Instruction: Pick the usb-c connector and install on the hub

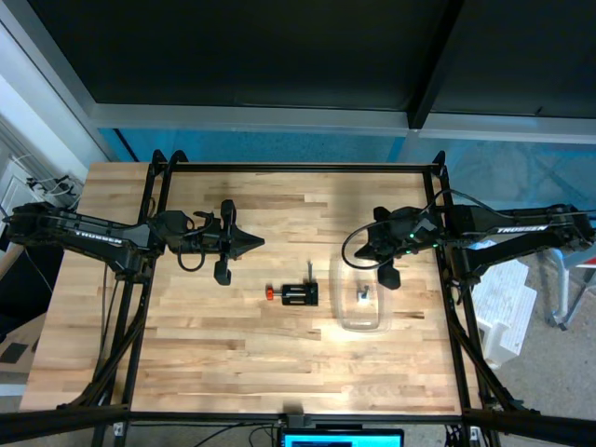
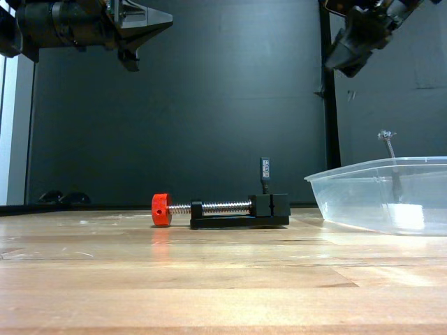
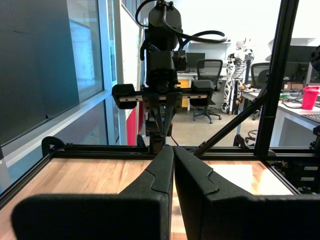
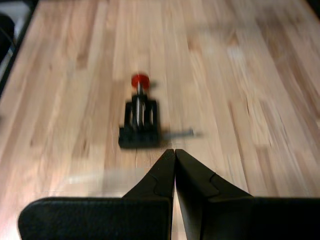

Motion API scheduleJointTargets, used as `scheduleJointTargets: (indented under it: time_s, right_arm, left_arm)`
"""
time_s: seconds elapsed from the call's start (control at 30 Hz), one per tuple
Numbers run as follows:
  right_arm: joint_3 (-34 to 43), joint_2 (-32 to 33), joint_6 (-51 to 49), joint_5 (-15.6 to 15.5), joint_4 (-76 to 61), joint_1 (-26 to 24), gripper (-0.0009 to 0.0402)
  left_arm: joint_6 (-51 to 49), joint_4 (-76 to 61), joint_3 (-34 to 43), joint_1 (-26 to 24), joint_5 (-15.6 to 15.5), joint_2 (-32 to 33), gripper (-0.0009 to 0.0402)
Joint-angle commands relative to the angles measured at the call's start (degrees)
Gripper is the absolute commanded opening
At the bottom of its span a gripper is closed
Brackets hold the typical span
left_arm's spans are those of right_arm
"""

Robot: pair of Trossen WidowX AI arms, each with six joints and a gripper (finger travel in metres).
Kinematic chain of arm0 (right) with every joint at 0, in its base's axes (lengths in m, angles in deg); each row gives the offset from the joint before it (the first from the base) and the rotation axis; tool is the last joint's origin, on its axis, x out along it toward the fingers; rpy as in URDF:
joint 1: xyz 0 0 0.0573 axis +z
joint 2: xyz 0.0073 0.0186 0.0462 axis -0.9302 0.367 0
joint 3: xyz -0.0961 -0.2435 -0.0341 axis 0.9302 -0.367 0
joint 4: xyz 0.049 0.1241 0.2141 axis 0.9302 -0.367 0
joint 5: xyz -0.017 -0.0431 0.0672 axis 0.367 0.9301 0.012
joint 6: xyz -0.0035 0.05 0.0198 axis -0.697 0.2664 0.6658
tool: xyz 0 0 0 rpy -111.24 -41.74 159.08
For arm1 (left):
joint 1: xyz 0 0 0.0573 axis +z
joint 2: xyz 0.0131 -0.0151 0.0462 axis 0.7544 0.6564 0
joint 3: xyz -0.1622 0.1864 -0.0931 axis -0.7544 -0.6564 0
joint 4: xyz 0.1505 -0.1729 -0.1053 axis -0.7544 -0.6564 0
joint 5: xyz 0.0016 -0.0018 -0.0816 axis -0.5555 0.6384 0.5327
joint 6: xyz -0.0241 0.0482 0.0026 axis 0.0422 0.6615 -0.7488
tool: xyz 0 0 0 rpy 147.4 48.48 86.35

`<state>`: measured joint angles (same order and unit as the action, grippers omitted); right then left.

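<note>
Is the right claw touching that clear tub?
Apart: low view shows right gripper high above the tub, open air between; left gripper hovers high too.

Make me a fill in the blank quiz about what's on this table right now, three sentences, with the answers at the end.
1. The usb-c connector lies free in the clear tub, held by ____ gripper.
2. The left gripper and the right gripper hang above the table, each with fingers ____.
3. The knob of the clamp at mid-table is ____.
Answers: neither; shut; red.
</note>
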<state>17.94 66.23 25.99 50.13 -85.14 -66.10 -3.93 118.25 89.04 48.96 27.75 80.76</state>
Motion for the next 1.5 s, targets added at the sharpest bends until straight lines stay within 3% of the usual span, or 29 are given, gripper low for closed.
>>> scheduleJointTargets:
  time_s: [0.03,0.33,0.87,1.0,1.37,1.5]
  right_arm:
    - [1.75,0.26,-0.09,0.28,-5.09,0.42,0.0]
    - [5.09,3.13,0.11,1.57,-17.62,2.14,0.0]
    - [5.09,8.63,6.47,1.01,-24.09,7.78,0.0007]
    - [5.09,10.21,8.92,1.01,-24.35,8.28,0.0034]
    - [4.57,16.7,10.95,1.09,-23.37,9.27,0.016]
    - [4.55,19.39,12.04,1.51,-21.44,9.99,0.0185]
  left_arm:
    - [0.0,0.02,0.0,0.0,0.02,0.0,0.0]
    - [0.0,0.02,0.0,0.02,0.02,0.0,0.0]
    - [0.0,0.02,0.0,0.0,0.02,0.0,0.0]
    - [0.0,0.02,0.0,0.02,0.02,0.0,0.0]
    - [0.0,0.02,0.0,0.02,0.0,0.0,0.0]
    - [0.0,0.02,0.0,0.02,0.02,0.0,0.0]
